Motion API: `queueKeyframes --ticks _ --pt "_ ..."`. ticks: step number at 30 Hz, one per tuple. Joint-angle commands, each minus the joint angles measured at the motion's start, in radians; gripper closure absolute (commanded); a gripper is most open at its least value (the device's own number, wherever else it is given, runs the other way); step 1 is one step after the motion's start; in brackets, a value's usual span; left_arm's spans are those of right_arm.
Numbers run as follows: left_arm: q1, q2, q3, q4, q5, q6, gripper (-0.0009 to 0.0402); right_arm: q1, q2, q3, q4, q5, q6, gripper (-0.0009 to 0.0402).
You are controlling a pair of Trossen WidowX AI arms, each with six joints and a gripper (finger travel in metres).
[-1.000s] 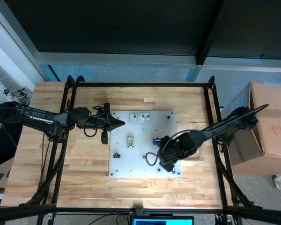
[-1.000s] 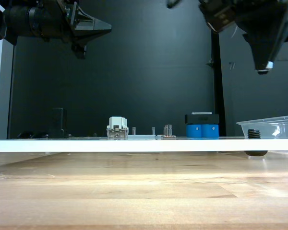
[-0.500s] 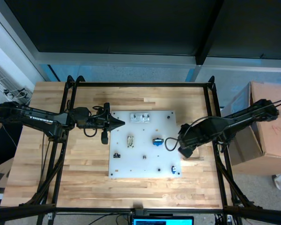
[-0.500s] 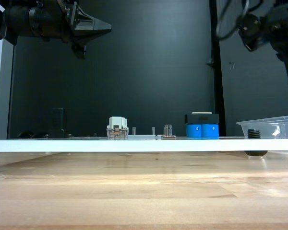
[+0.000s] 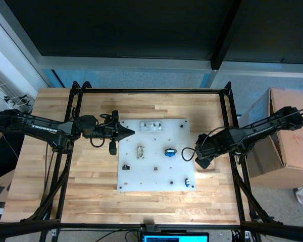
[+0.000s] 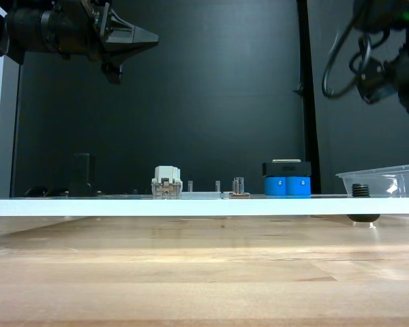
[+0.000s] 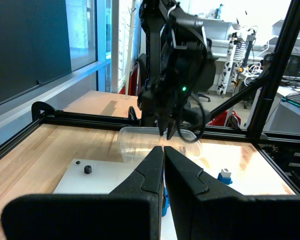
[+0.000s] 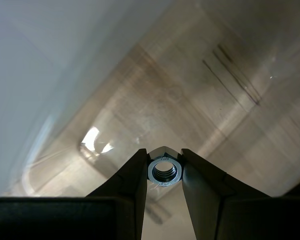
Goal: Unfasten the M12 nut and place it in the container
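The small silver nut [image 8: 164, 171] is held end-on between the fingertips of my right gripper [image 8: 164, 156], clear of its stud. That gripper [image 5: 202, 161] hangs over the clear container [image 5: 213, 167] just off the board's right edge, and the container's floor [image 8: 200, 95] shows below the nut. The black ribbed stud [image 6: 358, 190] stands bare, also seen from above as the stud [image 5: 171, 182] near the board's near right edge. My left gripper [image 5: 129, 132] hovers high at the board's far left edge, fingers [image 7: 152, 165] pressed together on nothing.
The white board [image 5: 141, 174] carries a blue block [image 5: 169, 151], a grey connector [image 5: 140, 152] and a silver post [image 5: 156, 169]. A black frame [image 5: 227, 106] rings the table. A cardboard box [image 5: 288, 136] stands off the right side.
My right gripper has swung right and away from above the stud, carrying the nut to over the container. The left arm has not moved.
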Motion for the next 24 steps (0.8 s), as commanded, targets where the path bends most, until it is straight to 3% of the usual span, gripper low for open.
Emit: queueKeyframes --ticks 1,6,10,24 --pt "0.000 0.000 0.000 0.000 0.000 0.000 0.0393 0.000 0.022 -0.051 0.084 0.000 0.001 0.0375" --pt "0.000 0.000 0.000 0.000 0.000 0.000 0.0393 0.000 0.059 -0.114 0.196 0.000 0.001 0.0373" --pt "0.000 0.000 0.000 0.000 0.000 0.000 0.0393 0.000 0.070 -0.132 0.212 0.002 0.009 0.0347" --pt "0.000 0.000 0.000 0.000 0.000 0.000 0.0393 0.000 0.067 -0.130 0.214 -0.004 0.012 0.0151"
